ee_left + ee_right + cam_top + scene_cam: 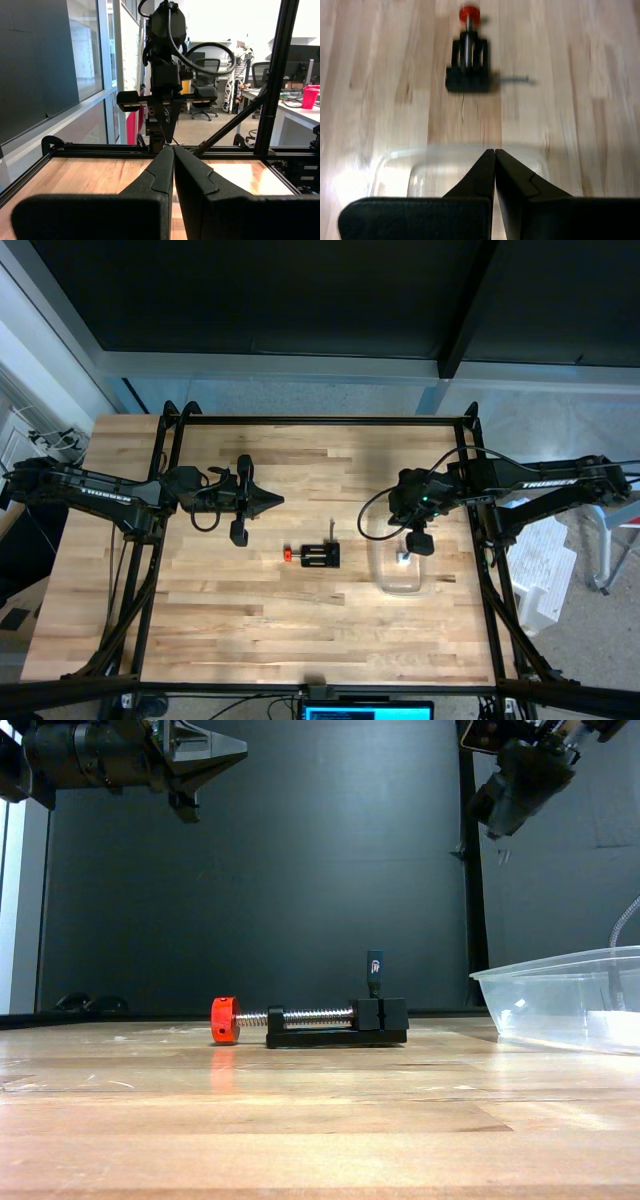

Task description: Pick the USB-C connector and install on taskboard

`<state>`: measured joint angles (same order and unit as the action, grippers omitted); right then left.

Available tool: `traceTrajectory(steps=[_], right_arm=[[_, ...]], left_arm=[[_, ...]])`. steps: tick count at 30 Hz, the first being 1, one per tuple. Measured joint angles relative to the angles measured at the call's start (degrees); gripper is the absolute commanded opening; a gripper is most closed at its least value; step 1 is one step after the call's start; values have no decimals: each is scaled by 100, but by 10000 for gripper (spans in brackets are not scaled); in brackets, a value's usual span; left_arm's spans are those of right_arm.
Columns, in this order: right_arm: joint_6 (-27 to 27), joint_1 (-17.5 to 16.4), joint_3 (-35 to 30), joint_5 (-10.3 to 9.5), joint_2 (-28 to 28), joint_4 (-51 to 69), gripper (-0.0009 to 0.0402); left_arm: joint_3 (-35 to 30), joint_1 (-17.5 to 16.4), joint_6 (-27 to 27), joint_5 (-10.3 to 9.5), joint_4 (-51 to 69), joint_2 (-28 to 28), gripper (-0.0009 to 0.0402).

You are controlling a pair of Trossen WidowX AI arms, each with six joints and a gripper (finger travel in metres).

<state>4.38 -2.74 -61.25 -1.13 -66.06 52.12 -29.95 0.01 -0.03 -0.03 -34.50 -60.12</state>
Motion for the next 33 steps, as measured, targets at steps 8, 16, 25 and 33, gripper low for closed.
traceTrajectory(steps=[8, 16, 25, 33], right_arm=[[31, -81, -332, 2, -260, 1303, 0], [203, -409, -382, 2, -474, 1851, 41], [553, -752, -382, 96, -708, 1888, 110], [772, -918, -378, 328, -964, 1923, 172]], left_arm=[[0, 0, 0, -2, -2, 0, 0], [0, 0, 0, -2, -2, 0, 0], [2, 0, 0, 0, -2, 0, 0], [2, 0, -2, 0, -2, 0, 0]])
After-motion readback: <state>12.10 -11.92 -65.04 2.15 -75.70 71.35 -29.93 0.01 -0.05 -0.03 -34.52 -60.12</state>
